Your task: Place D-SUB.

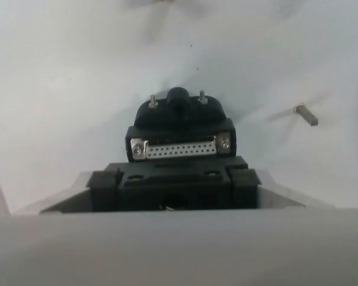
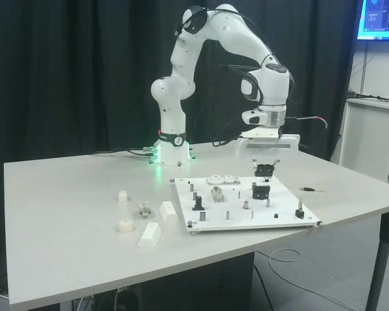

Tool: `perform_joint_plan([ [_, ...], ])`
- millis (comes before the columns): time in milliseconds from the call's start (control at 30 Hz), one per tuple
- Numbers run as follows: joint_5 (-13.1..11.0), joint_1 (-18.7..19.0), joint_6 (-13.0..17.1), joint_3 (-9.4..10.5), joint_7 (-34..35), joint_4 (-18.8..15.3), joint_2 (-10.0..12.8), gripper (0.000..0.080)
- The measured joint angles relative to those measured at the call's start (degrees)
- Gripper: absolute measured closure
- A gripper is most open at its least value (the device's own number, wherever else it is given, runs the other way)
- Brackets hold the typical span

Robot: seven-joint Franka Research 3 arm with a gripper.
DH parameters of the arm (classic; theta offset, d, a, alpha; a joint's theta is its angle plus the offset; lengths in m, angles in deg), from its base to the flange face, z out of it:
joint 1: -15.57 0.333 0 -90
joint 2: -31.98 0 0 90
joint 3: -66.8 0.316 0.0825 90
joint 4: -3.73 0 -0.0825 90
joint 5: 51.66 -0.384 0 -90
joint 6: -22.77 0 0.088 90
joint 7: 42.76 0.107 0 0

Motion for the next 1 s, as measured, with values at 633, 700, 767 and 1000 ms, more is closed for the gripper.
perform_joint_plan([
  [633, 0.7, -0.2, -0.8, -0.12, -0.3, 0.3, -0.4, 0.0416],
  [700, 0.7, -0.2, -0.8, -0.12, -0.3, 0.3, -0.4, 0.0416],
  [767, 0.7, -0.2, -0.8, -0.12, -0.3, 0.3, -0.4, 0.0416],
  [1000, 0.7, -0.2, -0.8, -0.12, -0.4, 0.3, -0.4, 0.0416],
])
